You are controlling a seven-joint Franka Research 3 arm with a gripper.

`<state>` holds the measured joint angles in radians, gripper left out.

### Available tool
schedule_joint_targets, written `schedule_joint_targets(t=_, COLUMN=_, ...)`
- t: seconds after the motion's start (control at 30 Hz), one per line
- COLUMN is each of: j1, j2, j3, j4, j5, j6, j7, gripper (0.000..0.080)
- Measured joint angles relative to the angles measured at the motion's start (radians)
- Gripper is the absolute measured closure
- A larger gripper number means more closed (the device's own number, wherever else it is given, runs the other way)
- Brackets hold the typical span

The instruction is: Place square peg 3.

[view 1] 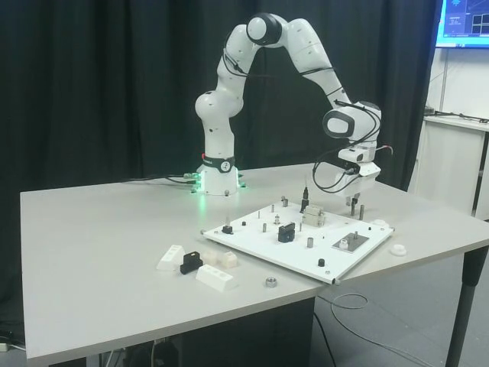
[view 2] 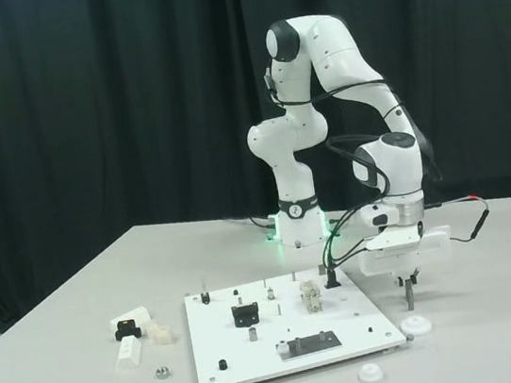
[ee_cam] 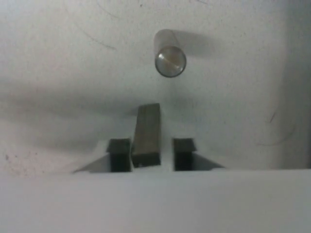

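Square peg 3 (ee_cam: 146,133) is a dark bar standing nearly upright, slightly tilted, between my gripper's (ee_cam: 150,145) black fingers. One finger (ee_cam: 119,153) lies against its side, while a narrow gap shows between it and the other finger (ee_cam: 183,153), so the gripper is open. In the room views the peg (view 1: 357,206) (view 2: 409,298) hangs straight below the gripper (view 2: 406,283), just beyond the white board's (view 1: 252,243) far right edge. Its lower end is at or just above the table; I cannot tell which.
A short metal cylinder (ee_cam: 170,60) stands just beyond the peg. The board (view 2: 211,350) carries several small pegs and fixtures. White blocks (view 1: 218,275) and a nut (view 1: 270,282) lie beside it. Two white discs (view 2: 414,325) (view 2: 370,373) rest near the table's edge.
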<state>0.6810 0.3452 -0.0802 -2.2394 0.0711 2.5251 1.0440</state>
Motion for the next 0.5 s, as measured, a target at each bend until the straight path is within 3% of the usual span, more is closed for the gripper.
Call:
schedule_joint_targets(t=0.2, j1=0.000, j2=0.000, j3=0.000, j4=0.001, j5=0.000, j6=-0.001, j7=0.003, gripper=0.0690)
schedule_joint_targets(t=0.23, j1=0.000, j2=0.000, j3=0.000, j4=0.002, j5=0.000, j6=-0.002, j7=0.004, gripper=0.0178)
schedule_joint_targets(t=0.4, j1=0.000, j2=0.000, j3=0.000, j4=0.006, j5=0.000, j6=-0.010, j7=0.011, gripper=0.0178)
schedule_joint_targets(t=0.43, j1=0.000, j2=0.000, j3=0.000, j4=0.008, j5=0.000, j6=-0.014, j7=0.014, gripper=0.0046)
schedule_joint_targets(t=0.5, j1=0.000, j2=0.000, j3=0.000, j4=0.014, j5=0.000, j6=-0.026, j7=0.021, gripper=0.0046)
